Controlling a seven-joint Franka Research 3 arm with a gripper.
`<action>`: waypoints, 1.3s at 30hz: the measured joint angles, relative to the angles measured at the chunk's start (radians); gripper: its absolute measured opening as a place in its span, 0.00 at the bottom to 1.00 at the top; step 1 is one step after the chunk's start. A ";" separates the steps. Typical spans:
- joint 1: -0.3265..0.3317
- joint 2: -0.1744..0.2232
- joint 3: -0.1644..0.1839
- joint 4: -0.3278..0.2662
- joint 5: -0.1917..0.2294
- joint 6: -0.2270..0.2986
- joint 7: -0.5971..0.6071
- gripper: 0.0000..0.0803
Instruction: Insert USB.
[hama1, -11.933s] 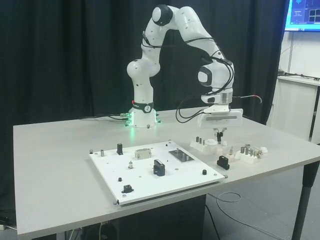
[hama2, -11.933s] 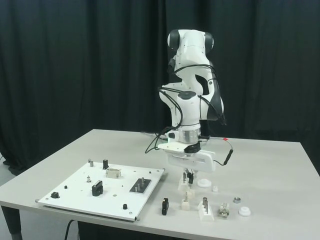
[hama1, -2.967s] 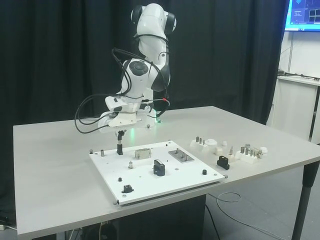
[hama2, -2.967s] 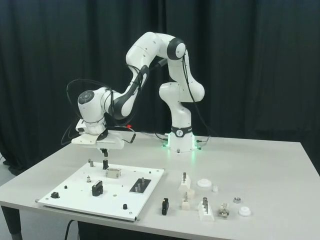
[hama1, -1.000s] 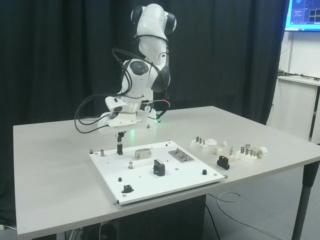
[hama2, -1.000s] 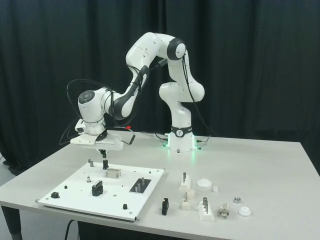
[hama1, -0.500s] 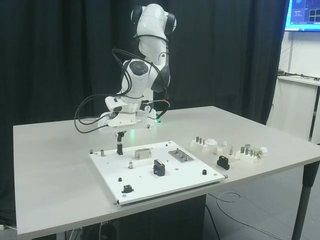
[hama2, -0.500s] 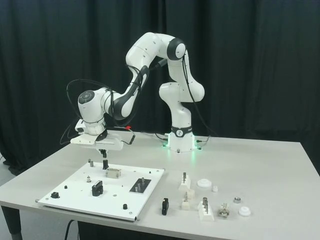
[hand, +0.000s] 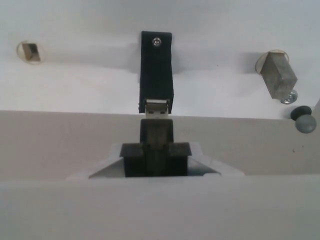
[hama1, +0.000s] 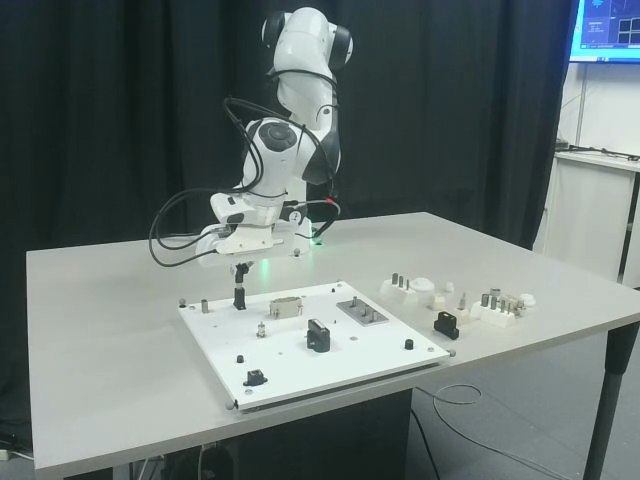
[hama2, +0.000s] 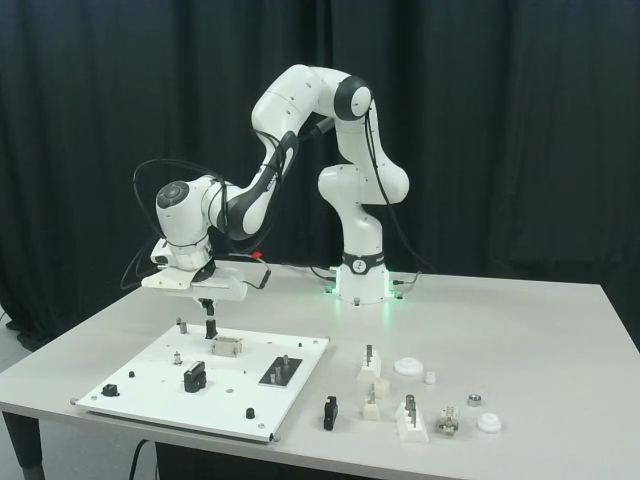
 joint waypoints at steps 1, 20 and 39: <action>0.000 0.000 0.000 0.000 0.001 0.000 0.000 0.12; 0.000 0.000 0.000 0.000 0.004 0.004 0.000 0.12; 0.000 -0.001 -0.001 0.000 0.004 0.015 0.000 0.12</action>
